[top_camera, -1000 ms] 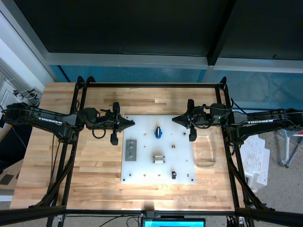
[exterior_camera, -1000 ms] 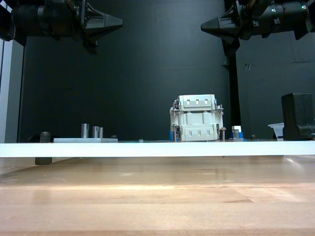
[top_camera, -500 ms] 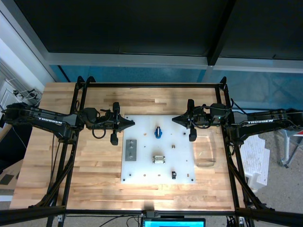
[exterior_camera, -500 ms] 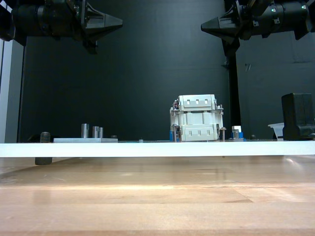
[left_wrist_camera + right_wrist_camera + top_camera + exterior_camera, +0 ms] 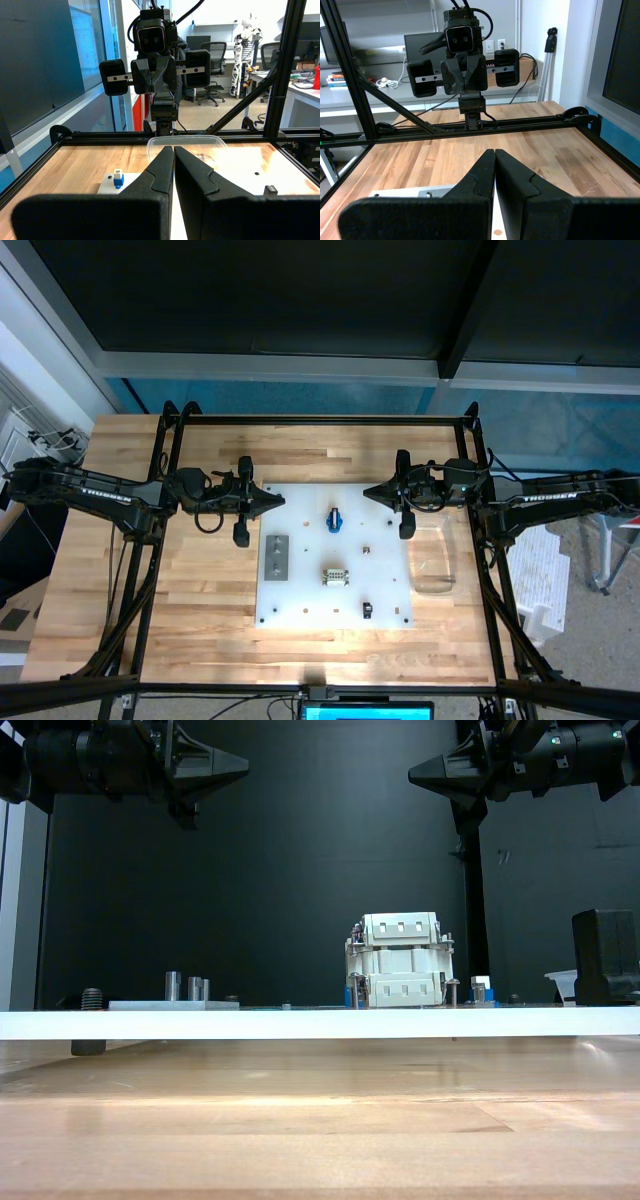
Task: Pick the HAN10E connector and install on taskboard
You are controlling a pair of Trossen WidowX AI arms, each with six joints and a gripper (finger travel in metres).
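Crosswise on the flat white square taskboard [image 5: 300, 540] sits the pale grey-white connector block [image 5: 336, 577]. Beyond it the left claw [image 5: 279, 501] and right claw [image 5: 367, 494] hang clenched, the right nearer.

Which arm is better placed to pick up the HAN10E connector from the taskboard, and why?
Right, marginally. Both hover with fingers shut above the far part of the taskboard, but in the low view the right gripper lines up sideways with the HAN10E connector; the left gripper sits well aside.

Taskboard [image 5: 300, 612] matt plastic; table [image 5: 200, 612] glossy wood; left gripper [image 5: 283, 501], right gripper [image 5: 365, 494] matt plastic, hovering above.
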